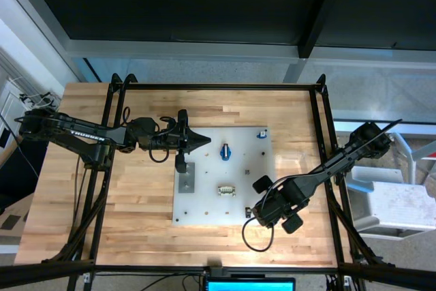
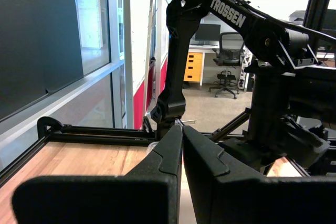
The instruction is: Pick the 16mm bar and place in it's hole on the taskboard
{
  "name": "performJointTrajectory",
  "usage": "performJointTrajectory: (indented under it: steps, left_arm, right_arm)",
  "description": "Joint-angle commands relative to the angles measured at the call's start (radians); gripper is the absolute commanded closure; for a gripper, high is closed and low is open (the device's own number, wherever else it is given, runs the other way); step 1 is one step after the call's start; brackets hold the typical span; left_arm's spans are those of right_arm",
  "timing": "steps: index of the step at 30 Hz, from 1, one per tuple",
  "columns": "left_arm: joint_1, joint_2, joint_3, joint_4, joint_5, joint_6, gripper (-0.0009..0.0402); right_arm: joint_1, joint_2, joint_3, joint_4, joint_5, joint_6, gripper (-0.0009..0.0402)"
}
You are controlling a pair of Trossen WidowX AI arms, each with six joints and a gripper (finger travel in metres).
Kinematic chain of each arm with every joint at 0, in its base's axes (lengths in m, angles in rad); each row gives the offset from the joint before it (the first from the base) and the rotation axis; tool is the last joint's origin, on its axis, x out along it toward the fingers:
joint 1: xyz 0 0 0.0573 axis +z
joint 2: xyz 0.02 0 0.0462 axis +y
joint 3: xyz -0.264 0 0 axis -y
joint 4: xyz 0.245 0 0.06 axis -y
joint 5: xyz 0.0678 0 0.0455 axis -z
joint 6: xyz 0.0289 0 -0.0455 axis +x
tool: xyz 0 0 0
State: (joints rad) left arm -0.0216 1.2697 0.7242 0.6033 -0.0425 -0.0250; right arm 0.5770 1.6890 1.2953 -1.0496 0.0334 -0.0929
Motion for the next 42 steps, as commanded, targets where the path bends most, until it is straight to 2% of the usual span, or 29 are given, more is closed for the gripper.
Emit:
performJointTrajectory:
  steps: [1, 8, 11, 42]
  left_arm:
    - [0.000, 0.000, 0.000, 0.000, 0.000, 0.000, 0.0393]
    - [0.000, 0.000, 0.000, 0.000, 0.000, 0.000, 0.0393]
    - [0.000, 0.000, 0.000, 0.000, 0.000, 0.000, 0.0393]
    - [0.000, 0.000, 0.000, 0.000, 0.000, 0.000, 0.0393]
  right_arm:
    - [0.007, 0.001, 0.005, 0.000, 0.001, -0.132, 0.0394]
    - [0.040, 0.002, 0.004, 0.008, 0.001, -0.465, 0.0393]
    - [0.044, 0.002, 0.003, 0.008, 0.001, -0.547, 0.0394]
    - [0.039, 0.067, -0.026, 0.049, -0.008, -0.843, 0.0394]
